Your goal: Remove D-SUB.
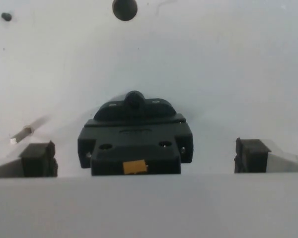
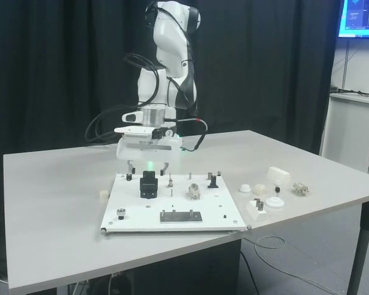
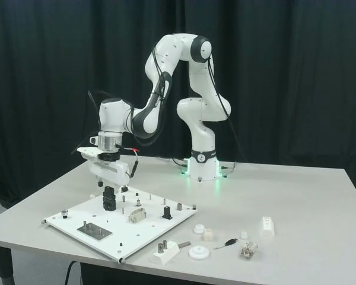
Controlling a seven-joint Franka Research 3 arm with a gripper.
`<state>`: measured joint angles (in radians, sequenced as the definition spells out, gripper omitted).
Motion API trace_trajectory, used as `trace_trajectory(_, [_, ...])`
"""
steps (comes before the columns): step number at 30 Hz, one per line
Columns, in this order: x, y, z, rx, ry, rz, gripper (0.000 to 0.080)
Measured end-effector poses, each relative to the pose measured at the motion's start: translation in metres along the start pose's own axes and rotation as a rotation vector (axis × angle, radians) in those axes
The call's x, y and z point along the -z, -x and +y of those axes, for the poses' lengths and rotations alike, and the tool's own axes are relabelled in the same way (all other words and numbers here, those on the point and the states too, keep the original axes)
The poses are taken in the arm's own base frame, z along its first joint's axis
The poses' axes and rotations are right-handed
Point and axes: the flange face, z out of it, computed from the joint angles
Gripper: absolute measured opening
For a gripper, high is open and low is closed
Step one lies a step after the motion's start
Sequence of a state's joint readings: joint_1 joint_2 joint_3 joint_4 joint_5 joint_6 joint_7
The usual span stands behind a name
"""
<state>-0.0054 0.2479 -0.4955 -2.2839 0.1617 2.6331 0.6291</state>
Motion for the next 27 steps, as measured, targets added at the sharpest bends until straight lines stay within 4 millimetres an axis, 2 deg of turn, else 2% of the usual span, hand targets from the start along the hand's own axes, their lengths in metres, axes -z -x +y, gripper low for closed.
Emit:
trace_trajectory(22, [-0.0018, 0.0003, -0.0007, 0.085, 0.006, -0.005, 0.08])
trace_trajectory(23, [-0.0014, 0.0, -0.001, 0.085, 0.006, -0.005, 0.0718])
trace_trajectory(27, [0.0001, -0.0009, -0.0025, 0.086, 0.007, -0.009, 0.0718])
